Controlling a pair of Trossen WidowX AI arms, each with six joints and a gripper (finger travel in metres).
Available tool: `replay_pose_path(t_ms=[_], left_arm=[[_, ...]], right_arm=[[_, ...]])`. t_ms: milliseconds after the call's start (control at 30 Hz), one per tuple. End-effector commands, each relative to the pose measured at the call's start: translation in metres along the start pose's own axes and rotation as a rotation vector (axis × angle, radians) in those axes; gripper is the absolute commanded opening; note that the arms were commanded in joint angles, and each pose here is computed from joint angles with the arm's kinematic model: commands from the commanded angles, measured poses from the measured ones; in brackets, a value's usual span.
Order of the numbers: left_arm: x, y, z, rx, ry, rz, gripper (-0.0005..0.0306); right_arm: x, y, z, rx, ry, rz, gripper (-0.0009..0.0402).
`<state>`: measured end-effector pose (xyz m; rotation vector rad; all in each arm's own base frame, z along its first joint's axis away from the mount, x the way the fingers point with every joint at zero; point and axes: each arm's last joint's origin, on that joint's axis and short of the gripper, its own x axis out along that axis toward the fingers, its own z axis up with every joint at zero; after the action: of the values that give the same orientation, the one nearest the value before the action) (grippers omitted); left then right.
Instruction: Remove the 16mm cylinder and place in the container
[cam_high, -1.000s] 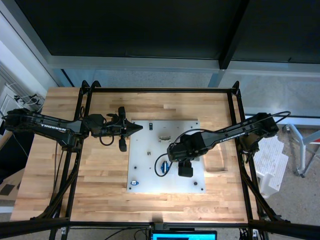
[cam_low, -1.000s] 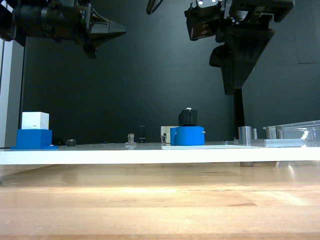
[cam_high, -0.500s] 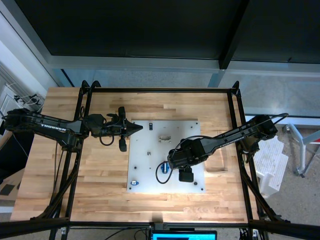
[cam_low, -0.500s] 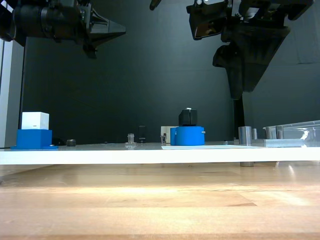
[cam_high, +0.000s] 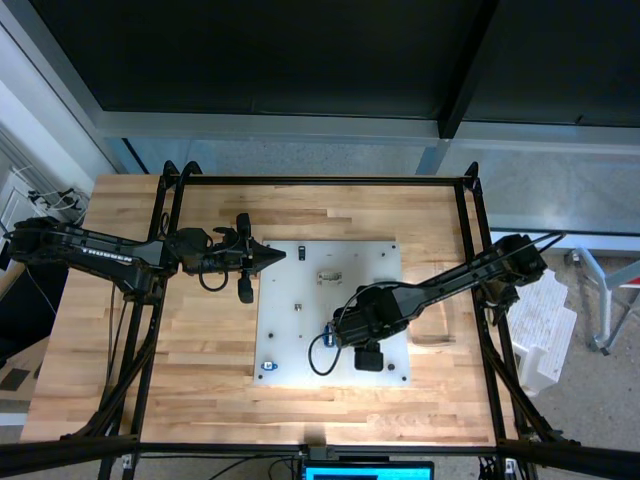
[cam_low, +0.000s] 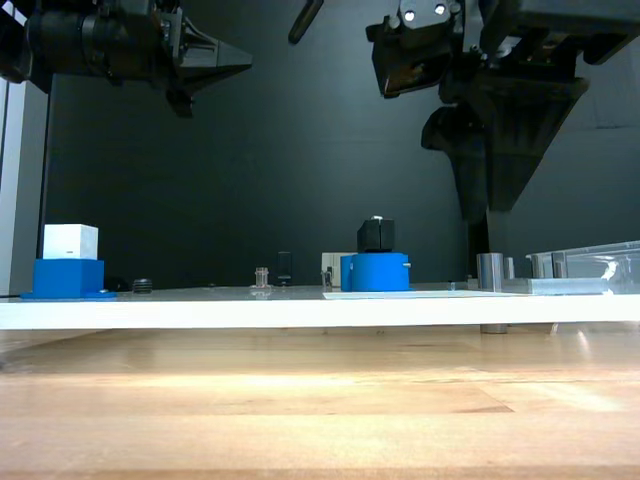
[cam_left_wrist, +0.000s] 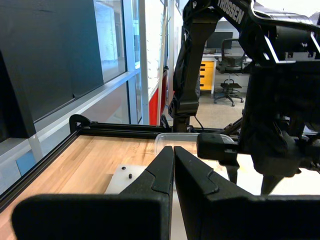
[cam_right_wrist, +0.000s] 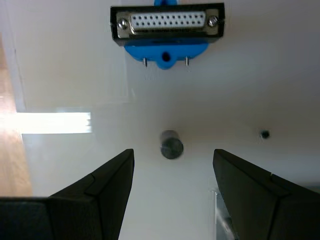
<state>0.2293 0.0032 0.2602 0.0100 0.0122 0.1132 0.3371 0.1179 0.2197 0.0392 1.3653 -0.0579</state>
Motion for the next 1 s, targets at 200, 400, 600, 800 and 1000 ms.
replay_pose_path(t_ms=[200,400,600,800,1000], left_arm=[[0.000,0.000,0.000,0.000,0.000,0.000,0.0000],[0.000,0.000,0.000,0.000,0.000,0.000,0.0000],[0.000,0.000,0.000,0.000,-0.001,0.000,0.0000],[0.000,0.000,0.000,0.000,0.000,0.000,0.0000],[0.000,0.000,0.000,0.000,0.000,0.000,0.0000]], right_arm=[[0.007,0.007,0.000,-0.005,0.005,0.007,0.0220],[0.012,0.012,0.001,-0.011,-0.007,0.012,0.0220],[0.017,0.014,0.000,-0.018,0.012,0.006,0.0220],[0.023,0.016,0.001,-0.020,0.019,0.009,0.0219],[0.024,0.018,0.000,-0.025,0.021,0.007,0.0178]])
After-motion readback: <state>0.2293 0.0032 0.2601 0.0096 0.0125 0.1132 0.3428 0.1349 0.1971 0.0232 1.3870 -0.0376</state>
